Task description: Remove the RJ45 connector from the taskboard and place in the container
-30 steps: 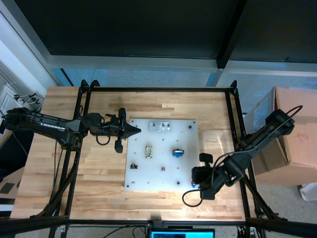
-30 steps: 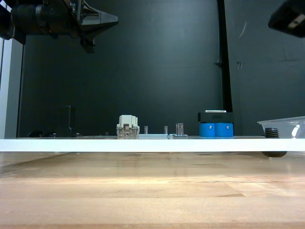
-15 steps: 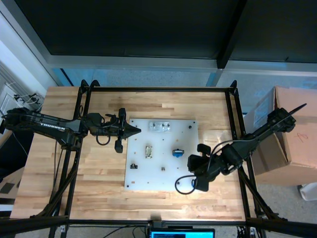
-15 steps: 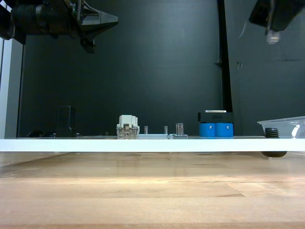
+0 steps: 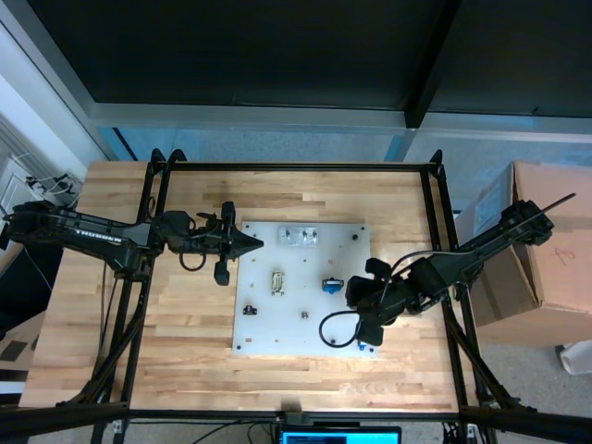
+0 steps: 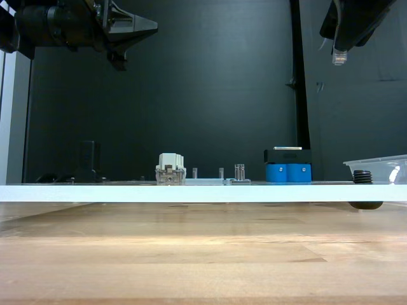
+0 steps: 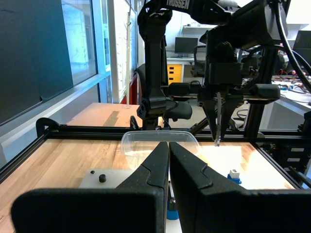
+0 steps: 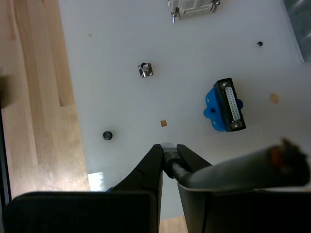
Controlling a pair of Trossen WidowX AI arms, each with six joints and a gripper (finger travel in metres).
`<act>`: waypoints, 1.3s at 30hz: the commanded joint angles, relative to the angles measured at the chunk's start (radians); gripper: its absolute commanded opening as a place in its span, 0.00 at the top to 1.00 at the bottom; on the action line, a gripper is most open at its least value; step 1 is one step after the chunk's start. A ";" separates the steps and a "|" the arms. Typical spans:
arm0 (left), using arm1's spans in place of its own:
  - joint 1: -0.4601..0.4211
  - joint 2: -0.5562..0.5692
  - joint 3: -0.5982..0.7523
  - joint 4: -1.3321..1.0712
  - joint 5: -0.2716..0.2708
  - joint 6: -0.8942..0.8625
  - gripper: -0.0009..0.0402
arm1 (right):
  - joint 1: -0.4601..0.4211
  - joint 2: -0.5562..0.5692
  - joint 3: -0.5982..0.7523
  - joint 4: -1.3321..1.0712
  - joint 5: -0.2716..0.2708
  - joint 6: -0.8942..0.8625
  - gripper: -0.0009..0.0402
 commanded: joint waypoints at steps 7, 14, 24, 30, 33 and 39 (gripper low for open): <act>0.000 0.000 0.000 0.000 0.000 0.000 0.98 | -0.069 -0.094 -0.088 -0.019 -0.024 -0.023 0.98; 0.000 0.000 0.000 0.000 0.000 0.000 0.98 | -0.111 -0.195 -0.168 -0.069 -0.024 -0.026 0.98; 0.000 0.000 0.000 0.000 0.000 0.000 0.98 | -0.160 -0.343 -0.278 -0.138 -0.024 -0.026 0.98; 0.000 0.000 0.000 0.000 0.000 0.000 0.98 | -0.174 -0.420 -0.356 -0.139 -0.026 -0.026 0.92; 0.000 0.000 0.000 0.000 0.000 0.000 0.98 | -0.176 -0.462 -0.391 -0.140 -0.041 -0.025 0.84; 0.000 0.000 0.000 0.000 0.000 0.000 0.98 | -0.190 -0.548 -0.455 -0.142 -0.041 -0.017 0.67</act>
